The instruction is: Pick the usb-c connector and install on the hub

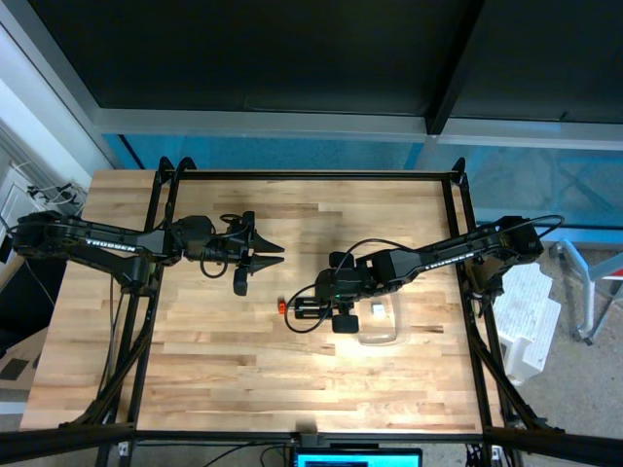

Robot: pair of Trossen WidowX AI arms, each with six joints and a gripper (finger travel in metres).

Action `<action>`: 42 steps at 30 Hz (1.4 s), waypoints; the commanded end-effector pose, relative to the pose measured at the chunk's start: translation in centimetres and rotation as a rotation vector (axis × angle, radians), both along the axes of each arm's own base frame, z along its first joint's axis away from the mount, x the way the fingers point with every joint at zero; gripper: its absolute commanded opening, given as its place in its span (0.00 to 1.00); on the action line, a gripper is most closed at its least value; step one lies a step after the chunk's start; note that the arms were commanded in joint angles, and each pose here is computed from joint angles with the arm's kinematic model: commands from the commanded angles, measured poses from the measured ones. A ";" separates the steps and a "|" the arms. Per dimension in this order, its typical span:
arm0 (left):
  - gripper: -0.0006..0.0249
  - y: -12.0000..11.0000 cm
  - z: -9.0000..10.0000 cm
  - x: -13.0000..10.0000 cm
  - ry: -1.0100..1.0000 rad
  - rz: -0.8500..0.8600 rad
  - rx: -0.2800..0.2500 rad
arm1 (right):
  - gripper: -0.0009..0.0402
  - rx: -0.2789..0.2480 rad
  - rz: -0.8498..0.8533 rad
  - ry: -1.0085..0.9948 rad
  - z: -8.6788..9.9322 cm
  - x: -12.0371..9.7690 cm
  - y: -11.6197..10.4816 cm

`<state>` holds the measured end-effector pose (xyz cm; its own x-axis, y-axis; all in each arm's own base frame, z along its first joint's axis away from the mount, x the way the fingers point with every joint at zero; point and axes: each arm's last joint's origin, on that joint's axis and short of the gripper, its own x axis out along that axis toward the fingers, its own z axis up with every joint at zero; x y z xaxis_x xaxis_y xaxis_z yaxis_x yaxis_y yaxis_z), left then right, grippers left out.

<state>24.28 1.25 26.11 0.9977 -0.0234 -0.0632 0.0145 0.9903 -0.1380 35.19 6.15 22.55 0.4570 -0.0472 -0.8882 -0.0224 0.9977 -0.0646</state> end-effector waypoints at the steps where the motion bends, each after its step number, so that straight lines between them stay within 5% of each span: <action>1: 0.38 0.0 0.0 0.0 0.000 0.000 0.000 | 0.02 0.004 0.005 0.003 0.0 0.1 0.0; 6: 0.38 0.0 0.0 0.0 0.000 0.000 0.000 | 0.04 0.024 0.012 -0.001 0.2 0.0 0.1; 21: 0.38 0.0 0.0 0.0 0.000 0.000 0.000 | 0.32 0.050 -0.021 -0.044 1.8 -0.6 0.0; 31: 0.38 0.0 -0.1 0.0 0.007 0.000 0.000 | 0.52 0.073 -0.044 -0.097 4.1 -3.1 -0.5; 42: 0.38 0.0 -0.1 0.0 0.009 0.000 -0.001 | 0.52 0.095 -0.055 -0.166 6.1 -6.4 -1.1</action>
<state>24.32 1.25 25.97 0.9970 -0.0238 -0.0739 0.0134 0.9902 -0.1388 28.92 5.05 28.46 0.5920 0.0038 -0.8059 0.0346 0.9989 0.0301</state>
